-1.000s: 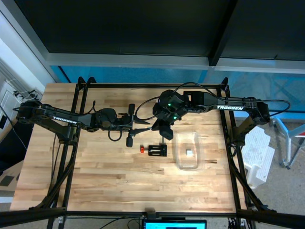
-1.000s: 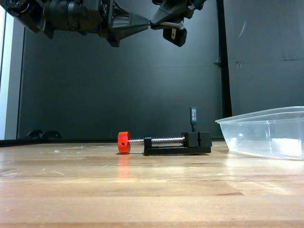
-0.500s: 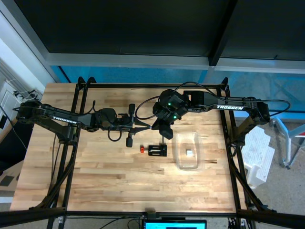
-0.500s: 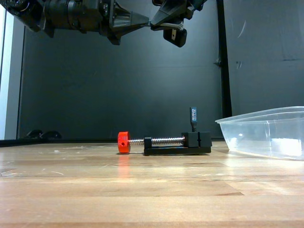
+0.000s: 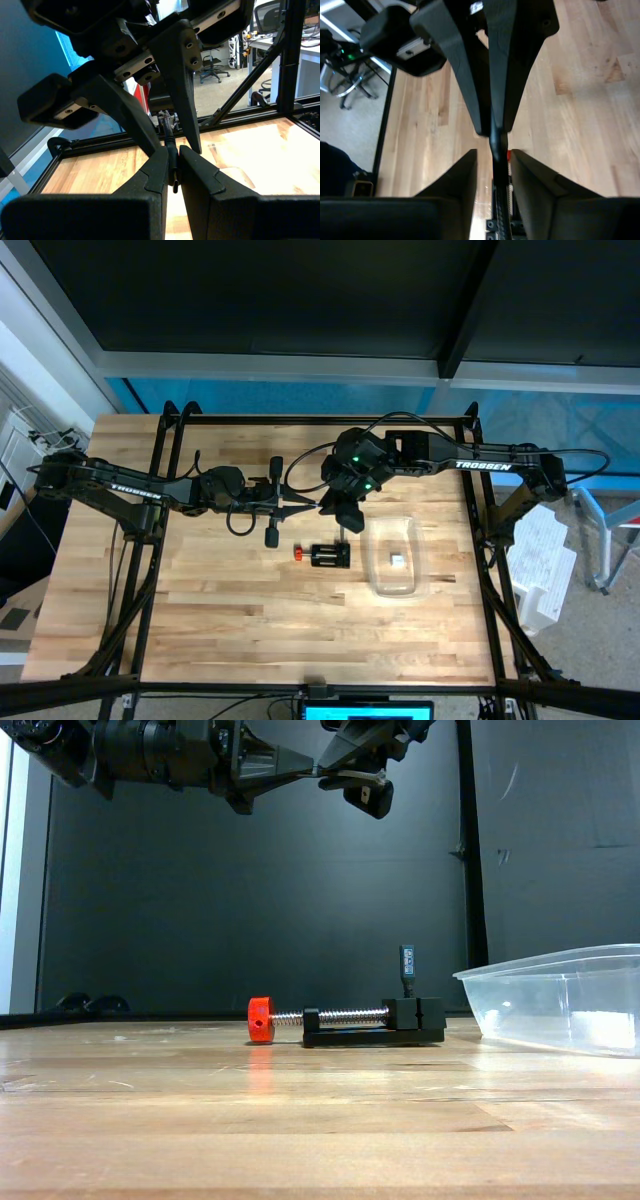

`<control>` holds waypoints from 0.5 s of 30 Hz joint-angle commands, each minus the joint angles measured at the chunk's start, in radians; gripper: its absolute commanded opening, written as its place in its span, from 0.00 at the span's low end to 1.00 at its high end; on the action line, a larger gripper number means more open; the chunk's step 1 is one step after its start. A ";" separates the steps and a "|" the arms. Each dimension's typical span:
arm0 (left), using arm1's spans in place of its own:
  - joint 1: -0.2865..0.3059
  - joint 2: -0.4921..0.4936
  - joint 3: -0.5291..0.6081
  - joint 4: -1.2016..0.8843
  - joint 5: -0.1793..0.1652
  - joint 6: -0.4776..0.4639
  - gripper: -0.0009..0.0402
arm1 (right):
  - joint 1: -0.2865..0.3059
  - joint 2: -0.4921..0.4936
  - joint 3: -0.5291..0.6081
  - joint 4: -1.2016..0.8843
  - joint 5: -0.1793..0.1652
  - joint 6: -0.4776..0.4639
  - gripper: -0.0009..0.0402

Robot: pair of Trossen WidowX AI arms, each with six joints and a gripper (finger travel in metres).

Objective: Pick the usb-c connector and install on the hub

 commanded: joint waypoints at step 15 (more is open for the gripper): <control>0.007 0.000 0.000 0.062 -0.055 -0.096 0.02 | 0.013 -0.222 -0.263 0.419 0.175 -0.102 0.50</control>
